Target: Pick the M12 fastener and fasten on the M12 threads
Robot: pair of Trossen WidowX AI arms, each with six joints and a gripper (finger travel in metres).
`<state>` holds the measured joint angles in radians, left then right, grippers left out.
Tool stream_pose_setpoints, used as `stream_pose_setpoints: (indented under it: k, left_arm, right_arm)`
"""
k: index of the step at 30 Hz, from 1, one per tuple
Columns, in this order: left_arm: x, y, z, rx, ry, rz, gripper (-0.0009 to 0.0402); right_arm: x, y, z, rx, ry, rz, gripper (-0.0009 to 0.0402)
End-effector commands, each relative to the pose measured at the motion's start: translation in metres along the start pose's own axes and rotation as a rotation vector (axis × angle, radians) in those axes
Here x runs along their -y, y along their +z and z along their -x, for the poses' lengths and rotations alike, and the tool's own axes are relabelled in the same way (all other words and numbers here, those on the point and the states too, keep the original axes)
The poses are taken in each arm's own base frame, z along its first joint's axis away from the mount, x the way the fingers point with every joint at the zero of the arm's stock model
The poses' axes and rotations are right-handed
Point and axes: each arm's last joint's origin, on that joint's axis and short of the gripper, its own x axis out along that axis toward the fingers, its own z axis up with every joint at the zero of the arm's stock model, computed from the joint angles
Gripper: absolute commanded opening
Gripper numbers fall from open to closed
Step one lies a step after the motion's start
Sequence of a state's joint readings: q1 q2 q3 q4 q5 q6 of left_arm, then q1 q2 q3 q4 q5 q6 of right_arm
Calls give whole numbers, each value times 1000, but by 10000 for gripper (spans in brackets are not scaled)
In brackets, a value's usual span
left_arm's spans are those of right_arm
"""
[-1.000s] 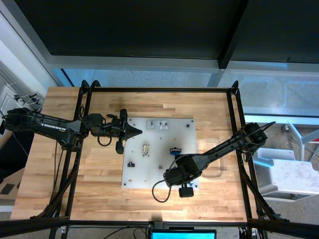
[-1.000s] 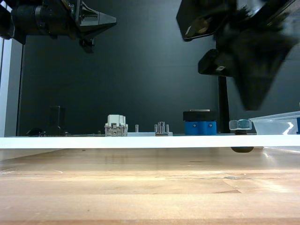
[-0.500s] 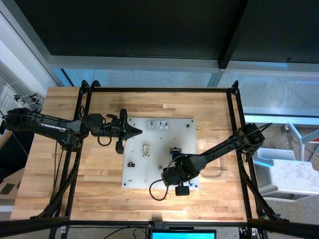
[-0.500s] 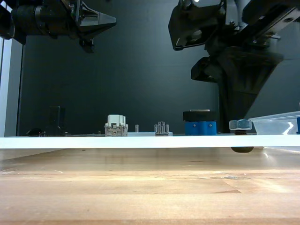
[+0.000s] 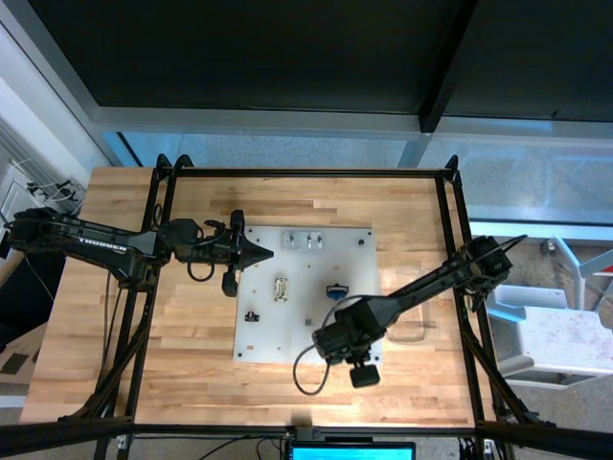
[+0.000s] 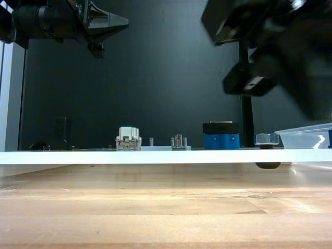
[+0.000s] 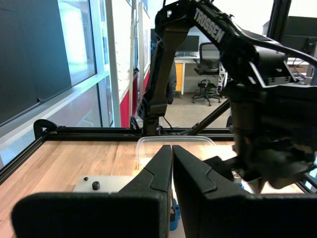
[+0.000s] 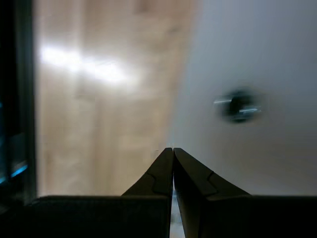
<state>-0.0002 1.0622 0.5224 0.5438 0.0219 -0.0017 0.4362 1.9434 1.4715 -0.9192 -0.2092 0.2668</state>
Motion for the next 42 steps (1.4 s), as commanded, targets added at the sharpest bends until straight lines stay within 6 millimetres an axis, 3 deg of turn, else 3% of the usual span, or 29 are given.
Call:
stream_pose_setpoints:
  k: [1,12,20,38,42]
  left_arm:
    - [0,0,0,0,0,0,0]
    - [0,0,0,2,0,0,0]
    - [0,0,0,2,0,0,0]
    - [0,0,0,2,0,0,0]
    - [0,0,0,2,0,0,0]
  right_arm:
    - [1,-2,4,7,-60,-28,0]
    - [7,-1,7,108,-288,-113,0]
    - [9,-1,-3,135,-265,-124,0]
    - [6,1,-6,168,-238,-133,0]
    - [4,-1,-11,128,-113,-122,0]
